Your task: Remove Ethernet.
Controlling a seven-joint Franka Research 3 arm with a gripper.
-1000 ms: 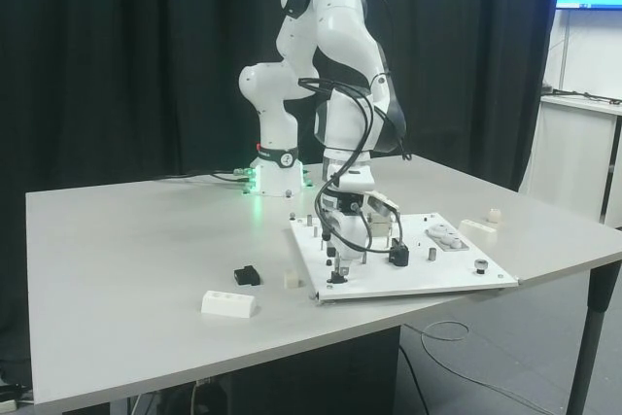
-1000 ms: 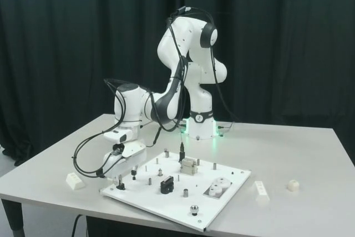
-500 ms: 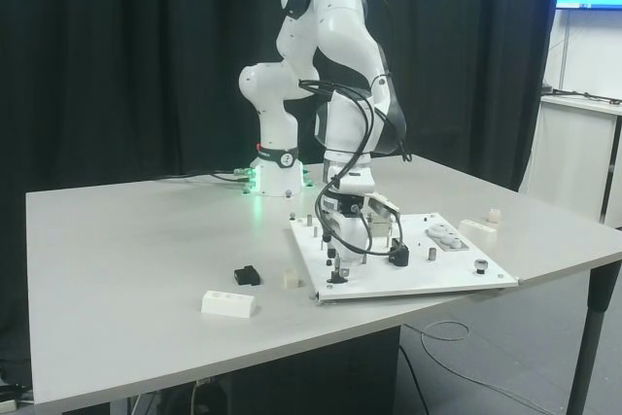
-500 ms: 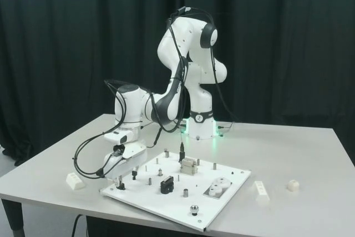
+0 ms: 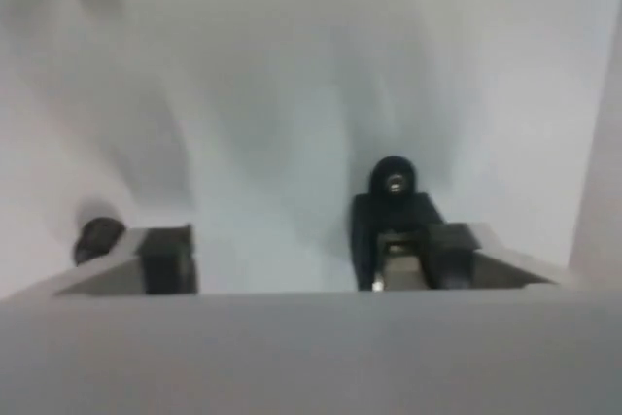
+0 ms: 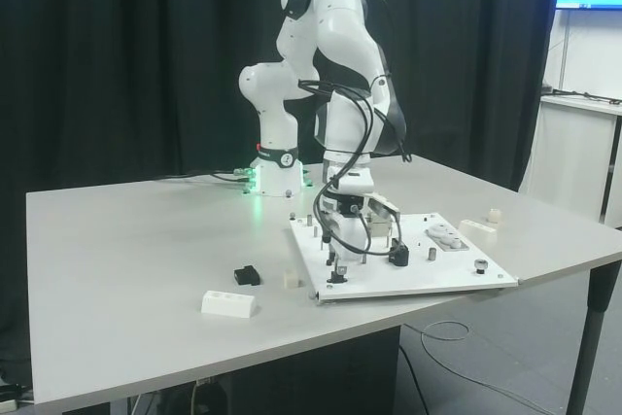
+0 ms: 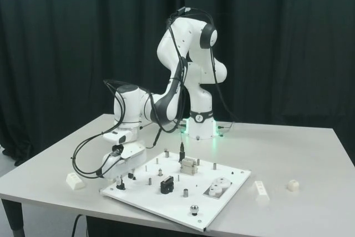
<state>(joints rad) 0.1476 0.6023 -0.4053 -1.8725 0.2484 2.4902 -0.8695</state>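
Note:
A white board (image 6: 428, 277) (image 7: 166, 205) with pegs and sockets lies near the table's front edge. A small black plug (image 6: 337, 278) (image 7: 120, 185) (image 5: 394, 209) stands at the board's corner nearest the loose white block. My gripper (image 6: 335, 259) (image 7: 119, 176) (image 5: 306, 259) hangs just above that plug, open. In the wrist view the plug sits between the fingers, close to one fingertip (image 5: 447, 245), with a wide gap to the other. Whether that fingertip touches the plug I cannot tell.
A second black connector (image 6: 398, 258) (image 7: 166, 185) and a grey block (image 7: 189, 166) stand mid-board. On the table lie a white block (image 6: 228, 304) (image 7: 75, 181), a small black piece (image 6: 247, 275), a white cube (image 6: 293, 279), and white parts (image 7: 260, 190) (image 7: 292, 185) past the board.
My gripper has risen a little above the board's corner. The black plug has stayed on the board.

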